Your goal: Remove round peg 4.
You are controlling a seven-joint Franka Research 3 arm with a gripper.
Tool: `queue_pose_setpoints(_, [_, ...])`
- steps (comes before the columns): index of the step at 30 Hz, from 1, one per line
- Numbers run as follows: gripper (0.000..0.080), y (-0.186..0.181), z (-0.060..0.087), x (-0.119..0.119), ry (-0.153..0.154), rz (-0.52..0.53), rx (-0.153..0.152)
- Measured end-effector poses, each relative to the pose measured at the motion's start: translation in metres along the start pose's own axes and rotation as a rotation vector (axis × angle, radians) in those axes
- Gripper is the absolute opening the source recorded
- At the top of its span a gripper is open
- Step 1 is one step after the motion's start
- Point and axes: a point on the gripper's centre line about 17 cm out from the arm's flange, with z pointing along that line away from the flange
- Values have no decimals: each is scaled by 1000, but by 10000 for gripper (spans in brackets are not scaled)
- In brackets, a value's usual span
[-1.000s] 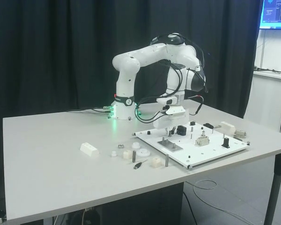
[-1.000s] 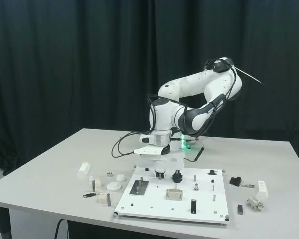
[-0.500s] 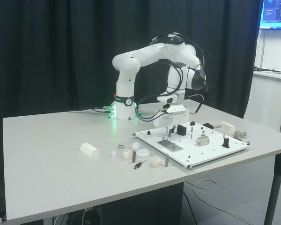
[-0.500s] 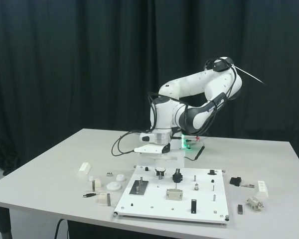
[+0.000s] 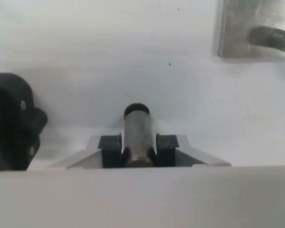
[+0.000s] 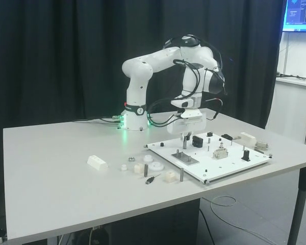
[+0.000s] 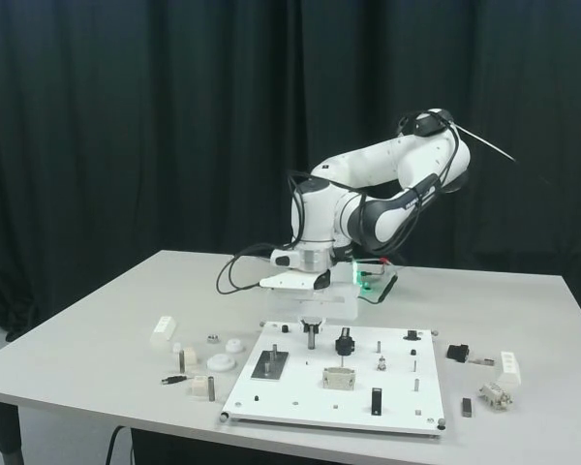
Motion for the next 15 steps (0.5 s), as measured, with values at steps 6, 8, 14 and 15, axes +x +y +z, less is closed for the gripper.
queue_pose_setpoints(6, [150,-1,-14,0,6,0,-1])
queue_pose_setpoints(8, [150,-2,-18,1,11,-1,0])
queue_pose_setpoints(14, [150,-4,-27,2,20,-5,1])
queue_pose_setpoints(15, [150,-4,-29,3,20,-6,1])
